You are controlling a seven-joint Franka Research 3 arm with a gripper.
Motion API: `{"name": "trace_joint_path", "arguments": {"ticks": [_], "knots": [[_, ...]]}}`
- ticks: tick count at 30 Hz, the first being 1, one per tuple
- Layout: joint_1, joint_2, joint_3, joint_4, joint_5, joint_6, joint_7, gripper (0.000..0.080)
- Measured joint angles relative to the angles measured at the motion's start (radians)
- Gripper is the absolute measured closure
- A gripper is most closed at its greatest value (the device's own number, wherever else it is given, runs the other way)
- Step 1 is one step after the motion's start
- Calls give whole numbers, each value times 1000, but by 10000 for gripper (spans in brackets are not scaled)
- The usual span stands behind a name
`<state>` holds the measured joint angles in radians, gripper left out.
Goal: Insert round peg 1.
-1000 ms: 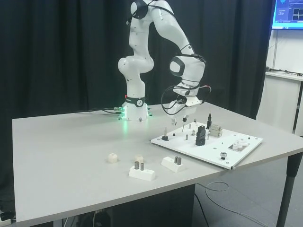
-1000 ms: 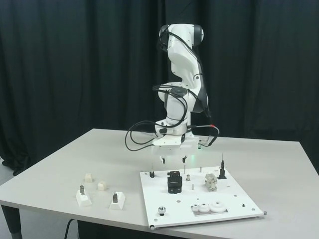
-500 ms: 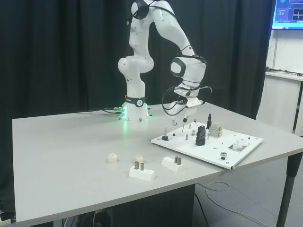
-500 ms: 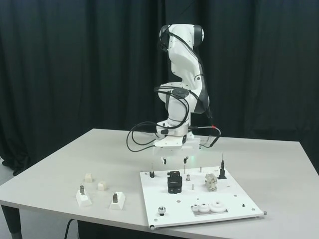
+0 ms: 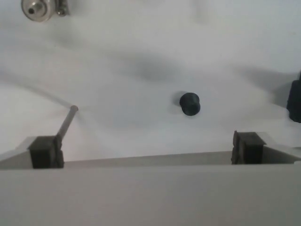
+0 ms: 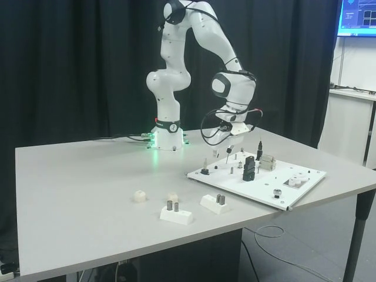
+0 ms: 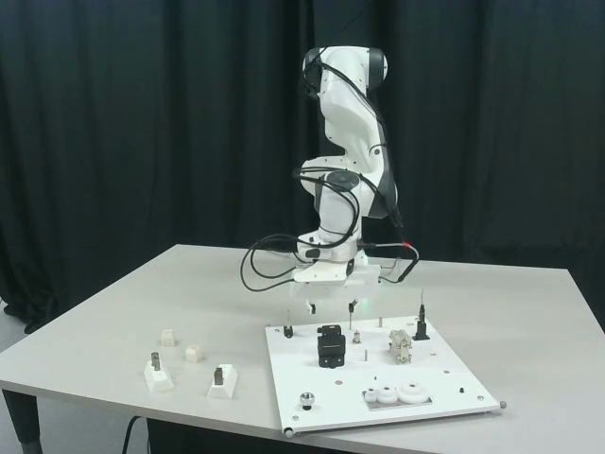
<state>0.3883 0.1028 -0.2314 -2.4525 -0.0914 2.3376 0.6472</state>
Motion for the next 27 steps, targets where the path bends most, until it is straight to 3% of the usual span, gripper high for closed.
{"name": "trace_joint_path", "arguments": {"ticks": [27], "knots": [[0,7,8,-3,1,-7,10,3]]}}
